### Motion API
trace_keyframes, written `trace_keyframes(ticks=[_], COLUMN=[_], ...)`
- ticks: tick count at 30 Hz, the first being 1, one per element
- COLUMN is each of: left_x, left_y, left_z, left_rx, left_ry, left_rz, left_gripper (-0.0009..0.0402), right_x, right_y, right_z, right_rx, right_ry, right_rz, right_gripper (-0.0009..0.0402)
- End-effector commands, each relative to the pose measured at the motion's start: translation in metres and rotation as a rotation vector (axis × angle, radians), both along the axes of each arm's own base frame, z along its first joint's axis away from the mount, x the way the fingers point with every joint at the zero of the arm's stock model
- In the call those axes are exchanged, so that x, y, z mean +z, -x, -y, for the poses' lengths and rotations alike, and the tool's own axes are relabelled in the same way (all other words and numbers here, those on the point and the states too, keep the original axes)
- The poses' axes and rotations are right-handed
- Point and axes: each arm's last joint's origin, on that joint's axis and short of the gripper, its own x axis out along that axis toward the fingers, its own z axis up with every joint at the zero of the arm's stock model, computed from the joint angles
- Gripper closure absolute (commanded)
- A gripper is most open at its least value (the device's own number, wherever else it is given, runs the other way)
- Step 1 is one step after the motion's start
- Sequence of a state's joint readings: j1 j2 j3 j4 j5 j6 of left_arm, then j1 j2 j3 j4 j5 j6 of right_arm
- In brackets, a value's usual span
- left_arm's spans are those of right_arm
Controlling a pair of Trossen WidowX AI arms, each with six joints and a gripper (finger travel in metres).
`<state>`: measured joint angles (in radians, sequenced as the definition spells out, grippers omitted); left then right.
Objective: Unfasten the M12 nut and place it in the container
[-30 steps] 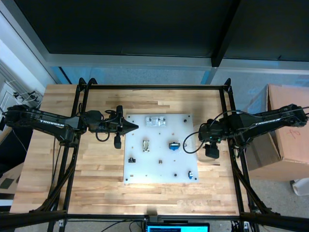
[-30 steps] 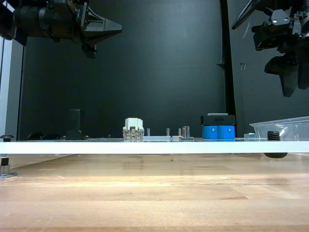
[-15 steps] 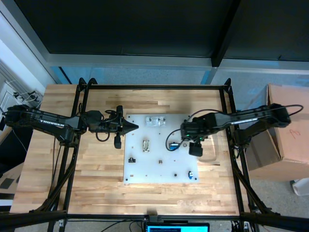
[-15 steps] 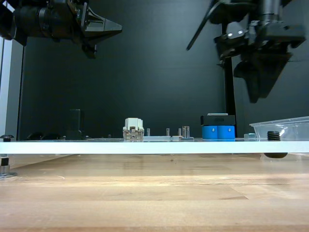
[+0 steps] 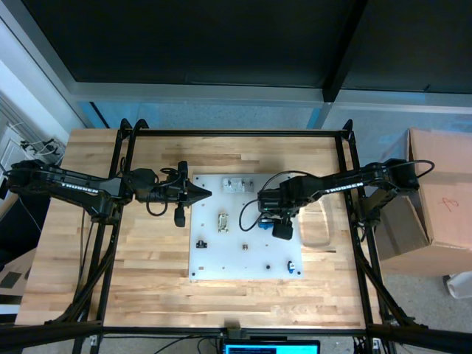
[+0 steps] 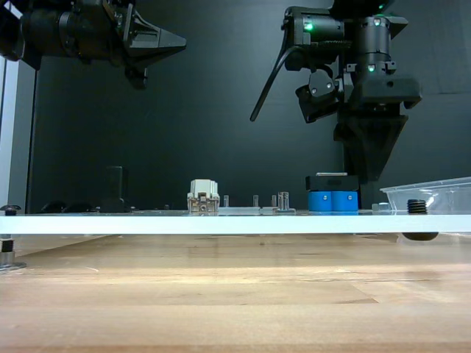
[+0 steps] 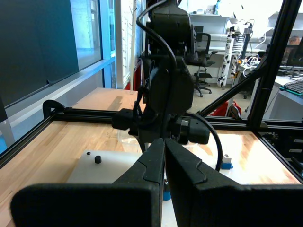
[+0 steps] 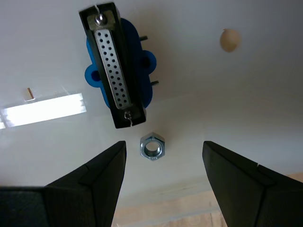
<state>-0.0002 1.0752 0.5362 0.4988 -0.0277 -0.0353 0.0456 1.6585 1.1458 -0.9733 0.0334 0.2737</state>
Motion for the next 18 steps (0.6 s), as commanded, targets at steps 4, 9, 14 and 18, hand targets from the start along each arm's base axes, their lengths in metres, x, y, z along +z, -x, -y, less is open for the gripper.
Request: trace_keyframes(ticks=[4,9,14,18], left_x=[0.0,0.0,0.0,0.0], left_y=[0.0,0.0,0.0,0.0], left_z=[0.0,0.0,0.0,0.0], left_rx=[0.0,0.0,0.0,0.0], left_ry=[0.0,0.0,0.0,0.0], left_rz=[0.0,0.0,0.0,0.0], left_gripper=[0.0393,0.0393,0.0393,0.0393], right_x=[-0.013,-0.017,-0.023,-0.028], right_y=[-0.002,-0.001,0.0,0.003], right_z=[-0.002,-0.004,-0.004,-0.004], right_rx=[0.0,0.007,0.014,0.018], right_ry=[0.001,0.002,0.001,0.002], right_rz=[-0.045,-0.047,-0.027,-0.034], right_gripper=[0.0169,0.0169,0.0169,0.0169])
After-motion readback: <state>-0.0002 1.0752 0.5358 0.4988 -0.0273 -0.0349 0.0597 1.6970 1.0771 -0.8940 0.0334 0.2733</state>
